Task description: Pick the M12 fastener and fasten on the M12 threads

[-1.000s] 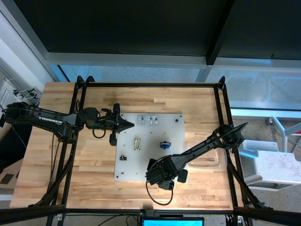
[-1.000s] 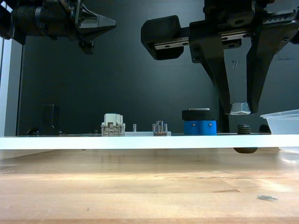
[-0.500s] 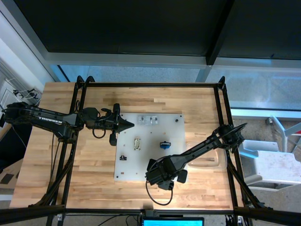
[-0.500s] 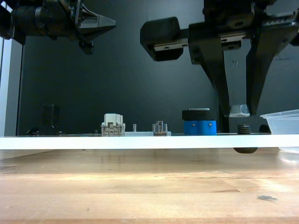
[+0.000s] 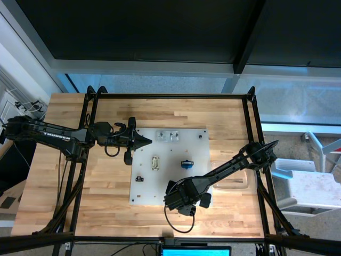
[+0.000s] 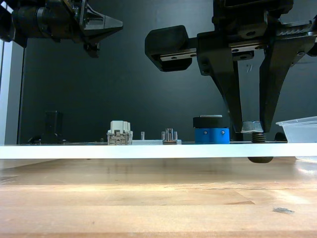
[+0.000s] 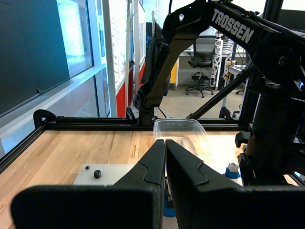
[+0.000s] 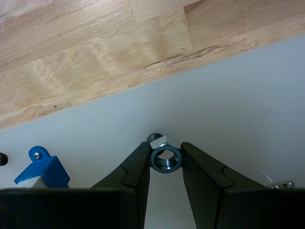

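Right gripper (image 6: pixel 252 130) clamped on the M12 nut (image 6: pixel 251 126) at the top of the stud (image 6: pixel 257 137)

High view: the right gripper (image 5: pixel 179 198) points down over the near right part of the white board (image 5: pixel 154 184), and its own body hides what it carries. The left gripper (image 5: pixel 147 142) hangs level over the board's far left edge, well apart from it. A clear tray (image 5: pixel 234 184) lies on the wooden table (image 5: pixel 106 176) just right of the board, partly under the right arm.

Low view: the right gripper's fingers come down on either side of the silver M12 nut, spread only as wide as the nut and pressed to its flanks. The nut's underside meets the top of the black ribbed stud, which stands a little right of the nut's middle with its ribs bare below. Whether the threads have caught cannot be told. A blue block (image 6: pixel 212 135) with a black cap stands just to the left, and a beige connector (image 6: pixel 119 134) farther left. The left gripper (image 6: pixel 116 22) is high up at the far left.

Left wrist view: the left gripper (image 7: pixel 165 143) has its fingers meeting along a thin seam, with nothing between them. The clear tray (image 7: pixel 181 133) and the right arm lie beyond.

Right wrist view: the nut (image 8: pixel 166 159) is pinched between the right gripper's (image 8: pixel 165 151) fingertips, its threaded bore facing the camera over the white board. A blue plastic part (image 8: pixel 40 169) stands on the board nearby.
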